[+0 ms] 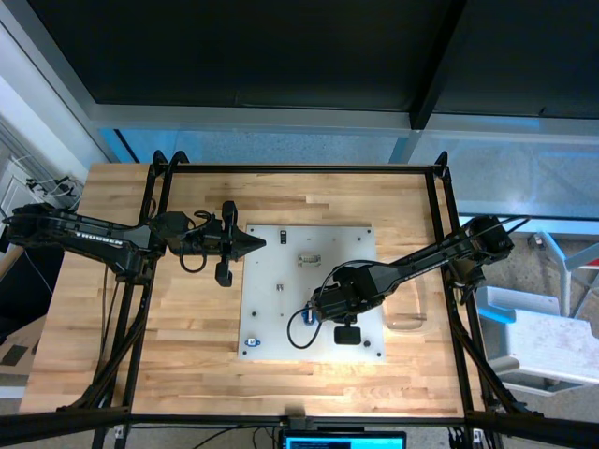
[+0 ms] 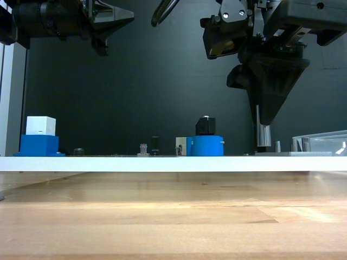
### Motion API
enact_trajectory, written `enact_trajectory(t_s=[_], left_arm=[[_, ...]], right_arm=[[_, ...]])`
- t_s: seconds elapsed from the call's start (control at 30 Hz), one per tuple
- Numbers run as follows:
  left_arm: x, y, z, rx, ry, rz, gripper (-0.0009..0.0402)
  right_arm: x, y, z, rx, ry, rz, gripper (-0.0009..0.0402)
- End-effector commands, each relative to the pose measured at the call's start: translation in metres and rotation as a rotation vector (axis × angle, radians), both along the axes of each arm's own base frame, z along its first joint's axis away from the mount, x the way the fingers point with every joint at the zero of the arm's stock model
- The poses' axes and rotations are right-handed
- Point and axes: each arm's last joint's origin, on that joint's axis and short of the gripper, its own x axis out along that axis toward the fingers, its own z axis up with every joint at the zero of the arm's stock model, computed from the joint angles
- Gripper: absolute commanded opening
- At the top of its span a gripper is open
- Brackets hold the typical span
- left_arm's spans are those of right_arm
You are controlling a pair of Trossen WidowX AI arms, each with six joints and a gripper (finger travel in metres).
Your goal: Pick the 16mm cylinder and place it in the taskboard
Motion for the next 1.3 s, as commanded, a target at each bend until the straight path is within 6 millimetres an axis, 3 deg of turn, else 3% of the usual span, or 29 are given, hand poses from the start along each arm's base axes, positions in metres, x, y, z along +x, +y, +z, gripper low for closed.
enact_trajectory(t_s=[0.03, 1.3], left_arm=[[0.0000, 0.0001, 0.0000, 0.000, 0.000, 0.000, 0.0000], [0.0001, 0.0001, 0.0000, 0.000, 0.000, 0.000, 0.0000]], right_arm=[[0.0020, 0.0017, -0.0047, 0.029, 0.018, 0.009, 0.0041], [0.0032, 0.0017, -0.0080, 0.020, 0.024, -0.021, 0.0041]])
